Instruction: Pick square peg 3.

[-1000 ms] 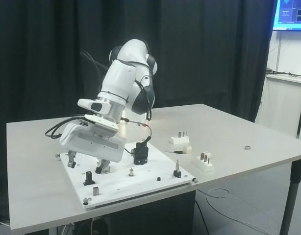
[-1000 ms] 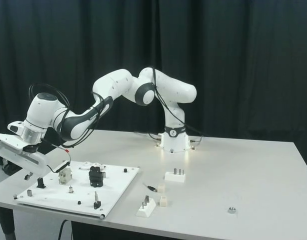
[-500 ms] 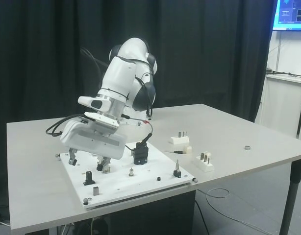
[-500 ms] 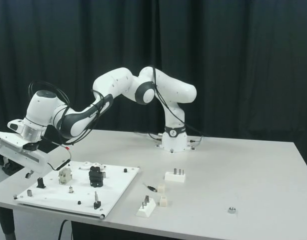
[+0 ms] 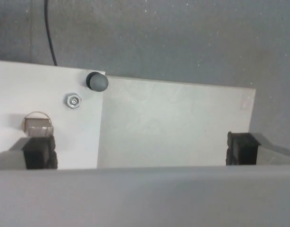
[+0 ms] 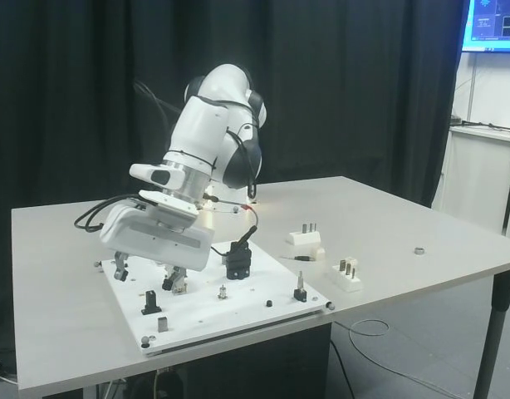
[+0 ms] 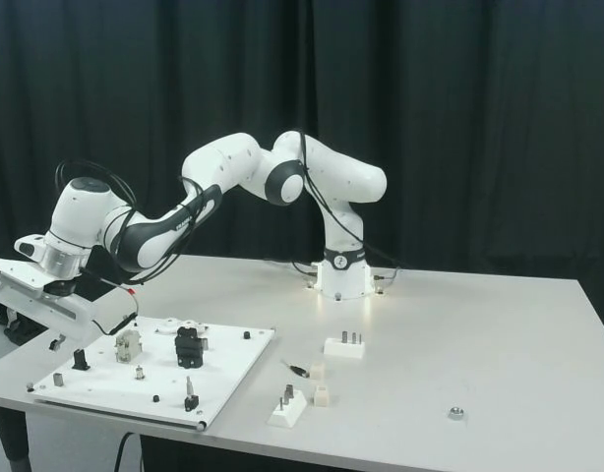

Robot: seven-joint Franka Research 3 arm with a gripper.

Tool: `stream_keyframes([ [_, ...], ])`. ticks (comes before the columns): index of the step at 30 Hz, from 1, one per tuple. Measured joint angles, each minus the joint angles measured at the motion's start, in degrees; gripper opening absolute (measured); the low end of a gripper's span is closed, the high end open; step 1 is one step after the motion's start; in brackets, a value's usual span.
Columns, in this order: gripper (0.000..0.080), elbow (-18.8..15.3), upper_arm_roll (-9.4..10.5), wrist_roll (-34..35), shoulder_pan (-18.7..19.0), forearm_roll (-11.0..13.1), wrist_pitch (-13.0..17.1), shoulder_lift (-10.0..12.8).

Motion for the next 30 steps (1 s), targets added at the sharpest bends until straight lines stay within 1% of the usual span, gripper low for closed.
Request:
stream_keyframes([
  [11, 0.0800, 0.0, 0.03, 0.0, 0.0, 0.0, -0.1, 0.0],
  [16, 0.0800, 0.0, 0.27, 0.0, 0.1, 0.1, -1.8, -0.4],
  [20, 0.0800, 0.0, 0.86, 0.0, 0.3, 0.3, -4.4, -1.1],
  [30, 0.0800, 0.0, 1.06, 1.5, 2.3, 1.1, -13.3, -3.5],
])
